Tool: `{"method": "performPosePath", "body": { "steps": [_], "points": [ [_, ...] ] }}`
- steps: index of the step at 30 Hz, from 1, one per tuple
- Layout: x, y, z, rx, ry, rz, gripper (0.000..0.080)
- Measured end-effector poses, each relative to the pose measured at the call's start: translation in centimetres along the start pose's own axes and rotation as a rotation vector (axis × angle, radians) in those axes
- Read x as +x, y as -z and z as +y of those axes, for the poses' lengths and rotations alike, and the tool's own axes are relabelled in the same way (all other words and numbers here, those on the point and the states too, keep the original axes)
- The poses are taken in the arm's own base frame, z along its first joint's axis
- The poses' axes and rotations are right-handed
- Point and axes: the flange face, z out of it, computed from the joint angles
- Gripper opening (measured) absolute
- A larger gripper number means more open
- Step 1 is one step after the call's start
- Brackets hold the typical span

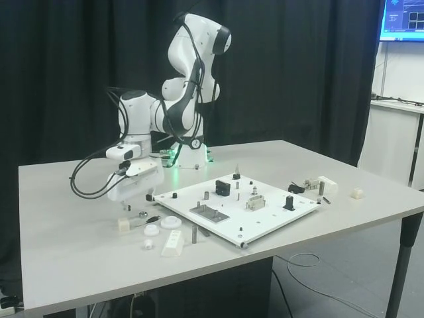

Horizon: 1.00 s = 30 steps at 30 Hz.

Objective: Remove square peg 1.

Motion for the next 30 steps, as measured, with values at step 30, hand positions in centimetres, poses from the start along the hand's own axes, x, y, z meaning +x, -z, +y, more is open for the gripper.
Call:
{"method": "performPosePath", "body": {
  "steps": [30],
  "points": [
    [-0.4, 5.6, -0.5, 0.076, 0.009, -0.008, 0.08]
  ]
}}
